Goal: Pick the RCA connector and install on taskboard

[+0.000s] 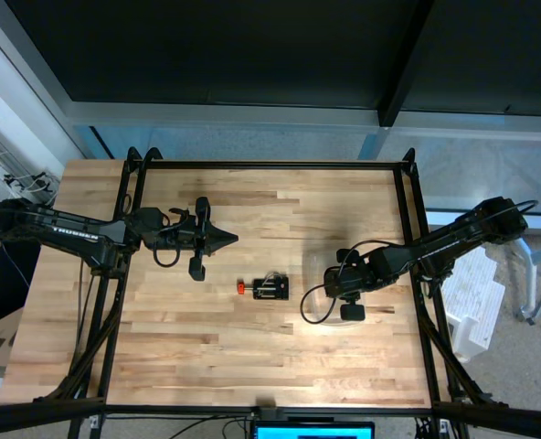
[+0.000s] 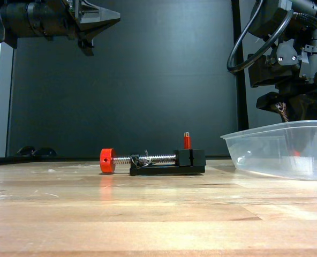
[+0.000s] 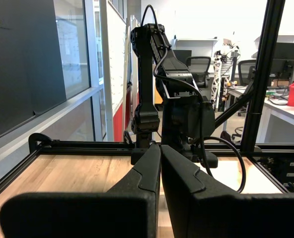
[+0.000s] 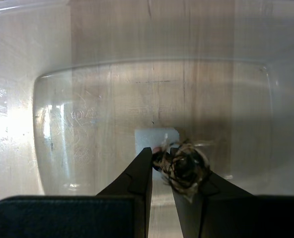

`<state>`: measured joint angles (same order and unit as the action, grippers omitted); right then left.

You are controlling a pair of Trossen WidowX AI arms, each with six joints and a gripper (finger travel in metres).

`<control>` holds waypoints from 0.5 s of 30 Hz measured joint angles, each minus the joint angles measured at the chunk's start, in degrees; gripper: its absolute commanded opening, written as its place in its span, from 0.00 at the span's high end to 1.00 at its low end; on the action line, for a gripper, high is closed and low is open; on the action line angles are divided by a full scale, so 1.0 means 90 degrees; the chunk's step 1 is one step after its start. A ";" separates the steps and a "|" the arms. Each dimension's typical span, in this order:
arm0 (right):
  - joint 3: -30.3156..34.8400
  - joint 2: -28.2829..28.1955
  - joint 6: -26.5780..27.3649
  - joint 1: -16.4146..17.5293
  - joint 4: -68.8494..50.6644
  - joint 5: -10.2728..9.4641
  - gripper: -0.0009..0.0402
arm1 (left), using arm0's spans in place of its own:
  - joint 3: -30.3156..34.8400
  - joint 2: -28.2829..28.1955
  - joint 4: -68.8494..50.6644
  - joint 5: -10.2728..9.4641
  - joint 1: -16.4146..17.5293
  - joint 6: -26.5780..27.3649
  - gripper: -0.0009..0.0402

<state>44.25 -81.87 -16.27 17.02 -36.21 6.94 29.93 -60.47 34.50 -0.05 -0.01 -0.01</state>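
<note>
The taskboard (image 1: 272, 290), a small black block with a red-orange knob (image 2: 107, 160) at its left end, lies at the table's middle. My right gripper (image 4: 162, 156) hangs to the right of it, above a clear plastic tray (image 2: 265, 150). It is shut on the RCA connector (image 4: 184, 166), a tiny piece with a tangle of fine wires at the fingertips. My left gripper (image 1: 227, 240) is parked high over the table's left half, shut and holding nothing, pointing right.
A small white block (image 4: 157, 138) lies on the tray's floor below the right gripper. A black frame (image 1: 270, 165) runs round the table's edges. A red-orange peg (image 2: 186, 140) stands up from the taskboard's right end.
</note>
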 measured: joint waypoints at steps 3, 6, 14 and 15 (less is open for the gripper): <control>0.0000 0.0000 0.0002 0.0000 0.0000 0.0002 0.95 | 0.0000 -0.0002 0.0000 0.0000 0.0000 0.0002 0.98; 0.0000 0.0005 0.0002 0.0000 -0.0007 0.0015 0.96 | 0.0002 -0.0002 0.0000 0.0002 0.0000 0.0002 0.98; 0.0000 0.0199 0.0005 -0.0010 -0.0078 0.0015 0.96 | 0.0002 -0.0002 0.0002 0.0000 0.0000 0.0000 0.98; 0.0000 0.0238 0.0005 -0.0012 -0.0080 0.0015 0.96 | 0.0000 -0.0002 0.0002 0.0002 0.0000 0.0000 0.98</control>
<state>44.25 -79.72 -16.23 16.91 -36.93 7.07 29.93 -60.49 34.52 -0.03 -0.01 -0.01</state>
